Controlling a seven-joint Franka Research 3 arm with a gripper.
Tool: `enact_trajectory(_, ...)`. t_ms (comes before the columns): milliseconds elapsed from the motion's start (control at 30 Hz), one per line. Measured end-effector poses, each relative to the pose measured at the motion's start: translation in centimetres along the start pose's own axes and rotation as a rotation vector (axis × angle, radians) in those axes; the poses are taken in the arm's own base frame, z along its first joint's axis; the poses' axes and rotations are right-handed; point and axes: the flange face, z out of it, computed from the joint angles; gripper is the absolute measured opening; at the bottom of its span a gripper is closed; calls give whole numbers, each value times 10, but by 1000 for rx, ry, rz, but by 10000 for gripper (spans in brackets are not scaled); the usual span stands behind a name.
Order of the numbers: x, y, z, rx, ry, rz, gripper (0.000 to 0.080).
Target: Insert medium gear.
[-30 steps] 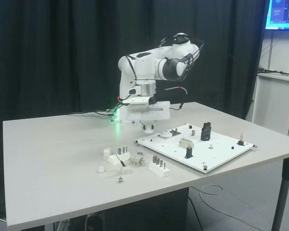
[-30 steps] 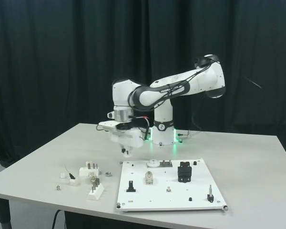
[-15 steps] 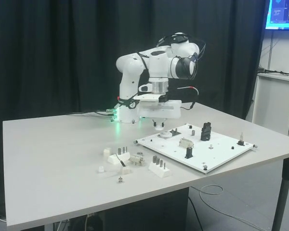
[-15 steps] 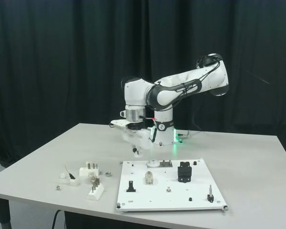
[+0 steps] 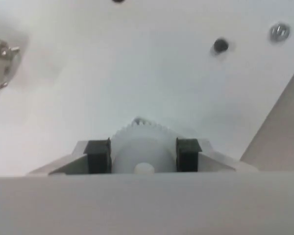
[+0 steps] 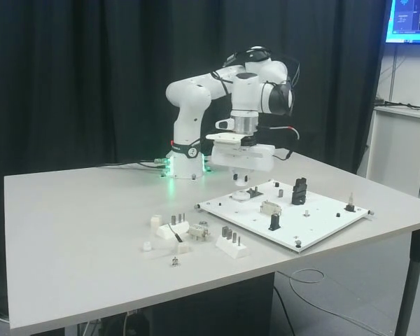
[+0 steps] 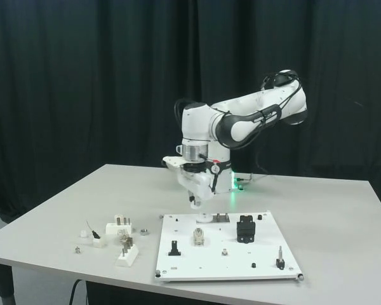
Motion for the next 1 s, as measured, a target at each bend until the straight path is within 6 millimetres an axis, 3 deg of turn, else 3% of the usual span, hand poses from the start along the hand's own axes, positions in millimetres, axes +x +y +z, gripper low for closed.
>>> enact_trajectory(533,-36,9,8,-27,32,143,284)
enact_trajectory(1000,-55,17,12,-23,61,217,284)
